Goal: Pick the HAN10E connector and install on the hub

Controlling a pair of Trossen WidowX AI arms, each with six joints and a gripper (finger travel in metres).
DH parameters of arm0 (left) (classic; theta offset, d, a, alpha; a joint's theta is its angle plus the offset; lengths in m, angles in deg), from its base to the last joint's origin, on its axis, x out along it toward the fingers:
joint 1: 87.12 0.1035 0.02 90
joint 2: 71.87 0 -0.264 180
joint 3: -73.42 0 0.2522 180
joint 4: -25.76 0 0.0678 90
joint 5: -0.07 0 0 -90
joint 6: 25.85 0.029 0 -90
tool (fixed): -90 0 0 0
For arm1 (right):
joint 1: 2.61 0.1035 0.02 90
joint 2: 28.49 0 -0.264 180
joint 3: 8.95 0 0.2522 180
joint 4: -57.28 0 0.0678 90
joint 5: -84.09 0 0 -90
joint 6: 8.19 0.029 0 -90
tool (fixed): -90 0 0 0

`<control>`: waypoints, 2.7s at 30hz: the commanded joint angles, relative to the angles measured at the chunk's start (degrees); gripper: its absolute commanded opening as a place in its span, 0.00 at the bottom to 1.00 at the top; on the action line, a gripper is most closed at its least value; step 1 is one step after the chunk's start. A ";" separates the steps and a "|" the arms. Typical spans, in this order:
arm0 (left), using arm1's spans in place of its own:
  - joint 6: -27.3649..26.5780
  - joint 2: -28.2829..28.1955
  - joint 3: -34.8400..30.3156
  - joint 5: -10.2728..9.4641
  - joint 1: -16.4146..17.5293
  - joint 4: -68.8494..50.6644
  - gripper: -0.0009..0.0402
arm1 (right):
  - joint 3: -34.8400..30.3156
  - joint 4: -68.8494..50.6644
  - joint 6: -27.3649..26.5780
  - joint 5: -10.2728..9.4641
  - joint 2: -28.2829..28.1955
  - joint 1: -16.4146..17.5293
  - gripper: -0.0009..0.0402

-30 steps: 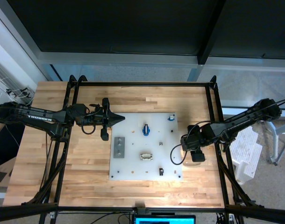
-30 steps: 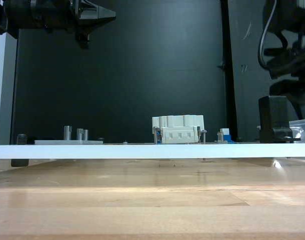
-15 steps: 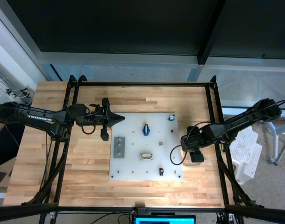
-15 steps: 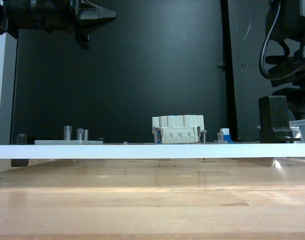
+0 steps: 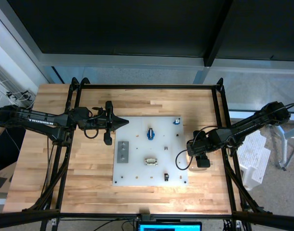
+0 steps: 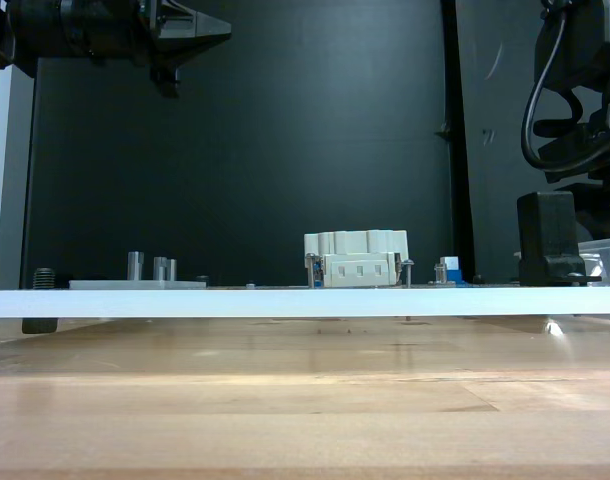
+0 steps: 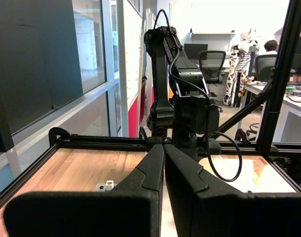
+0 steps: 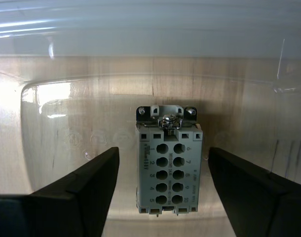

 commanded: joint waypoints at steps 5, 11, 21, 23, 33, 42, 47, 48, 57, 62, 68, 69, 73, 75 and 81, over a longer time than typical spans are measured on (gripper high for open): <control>0.02 0.00 -0.02 0.02 0.02 0.02 0.02 | 0.00 -0.44 -0.13 0.02 0.00 0.02 0.44; 0.02 0.00 -0.02 0.02 0.02 0.02 0.02 | -0.02 -0.61 -0.11 0.02 0.02 0.02 0.30; 0.02 0.00 -0.02 0.02 0.02 0.02 0.02 | -3.65 -4.28 -0.17 0.02 0.09 0.00 0.15; 0.02 0.00 -0.02 0.02 0.02 0.02 0.02 | -4.61 -5.86 -0.17 0.02 0.09 0.00 0.13; 0.02 0.00 -0.02 0.00 0.02 0.02 0.02 | -9.97 -12.81 -0.09 0.02 0.09 0.02 0.12; 0.02 0.00 -0.02 0.02 0.02 0.02 0.02 | -13.92 -13.11 0.13 0.02 0.02 0.02 0.12; 0.02 0.00 -0.02 0.02 0.00 0.02 0.02 | -16.28 -13.07 0.09 0.04 0.02 0.00 0.12; 0.02 0.00 -0.02 0.00 0.02 0.02 0.02 | -16.57 -13.07 0.09 0.04 0.02 0.02 0.12; 0.02 0.00 -0.02 0.02 0.00 0.02 0.02 | -17.27 -12.90 0.48 0.04 0.02 0.00 0.12; 0.02 0.00 -0.02 0.02 0.02 0.02 0.02 | -17.27 -12.55 0.55 0.02 0.02 0.00 0.12; 0.02 0.00 0.00 0.02 0.02 0.02 0.02 | -17.88 -12.31 0.92 0.04 0.00 0.02 0.13; 0.02 0.00 -0.02 0.02 0.00 0.02 0.02 | -18.14 -12.17 0.92 0.07 0.00 0.00 0.14; 0.02 0.00 -0.02 0.02 0.00 0.02 0.02 | -19.52 -12.20 0.92 0.31 -1.70 0.00 0.17; 0.02 0.00 0.00 0.02 0.00 0.02 0.02 | -20.33 -12.22 0.68 0.31 -3.82 0.00 0.18; 0.02 0.00 -0.02 0.02 0.00 0.02 0.02 | -23.61 -11.91 -0.42 0.26 -9.79 0.00 0.20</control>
